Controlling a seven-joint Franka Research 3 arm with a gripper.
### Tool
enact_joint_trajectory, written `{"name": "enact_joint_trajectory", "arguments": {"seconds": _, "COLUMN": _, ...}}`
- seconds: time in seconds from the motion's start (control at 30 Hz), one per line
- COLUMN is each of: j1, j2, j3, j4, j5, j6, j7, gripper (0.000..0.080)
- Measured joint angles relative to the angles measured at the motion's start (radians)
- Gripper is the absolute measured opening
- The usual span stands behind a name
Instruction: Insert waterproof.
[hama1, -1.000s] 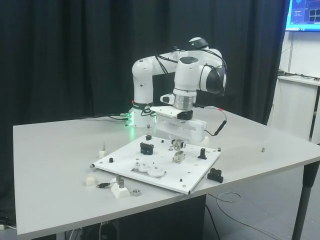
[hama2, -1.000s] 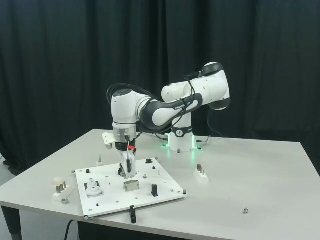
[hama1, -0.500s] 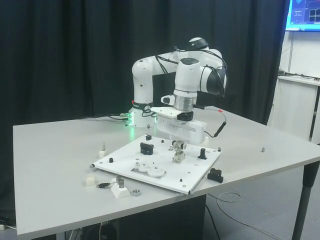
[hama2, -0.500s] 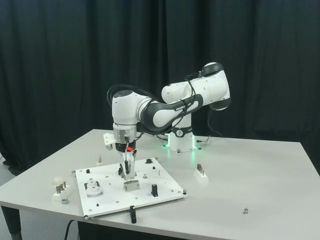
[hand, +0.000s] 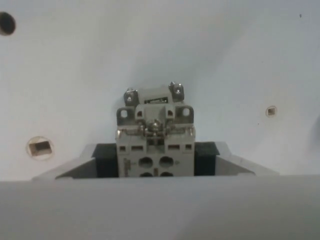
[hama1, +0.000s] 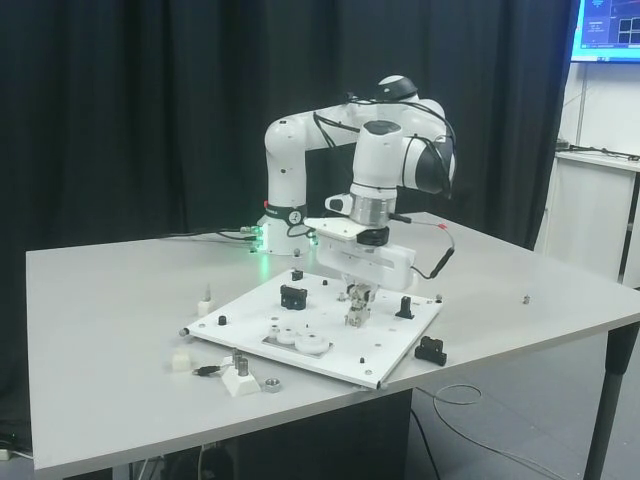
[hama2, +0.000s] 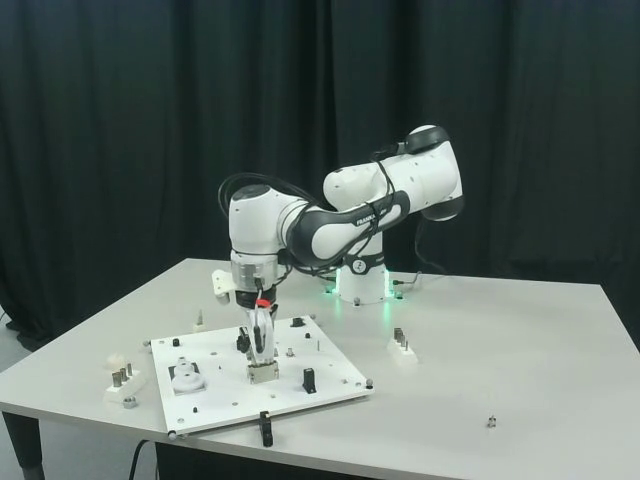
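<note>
My gripper is shut on the grey waterproof connector plug, with a black finger pad on each side of it. Just beyond the plug, the matching grey socket with its screws sits on the white board. In the first room view my gripper hangs right over the socket near the middle of the board. From the second room view the gripper stands directly above the socket. Whether plug and socket touch is hidden.
Black brackets and white round parts stand on the board. A black clip lies off its right corner. Small white holders sit on the grey table to the left. Another holder and a bolt lie further off.
The gripper with the plug has shifted slightly sideways and come down, closing the gap to the socket on the board.
</note>
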Motion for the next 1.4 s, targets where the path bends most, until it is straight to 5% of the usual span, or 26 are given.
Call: {"name": "enact_joint_trajectory", "arguments": {"seconds": 1.4, "j1": 0.031, "j2": -0.004, "j3": 0.015, "j4": -0.053, "j5": 0.023, "j6": 0.060, "j7": -0.029, "gripper": 0.0310}}
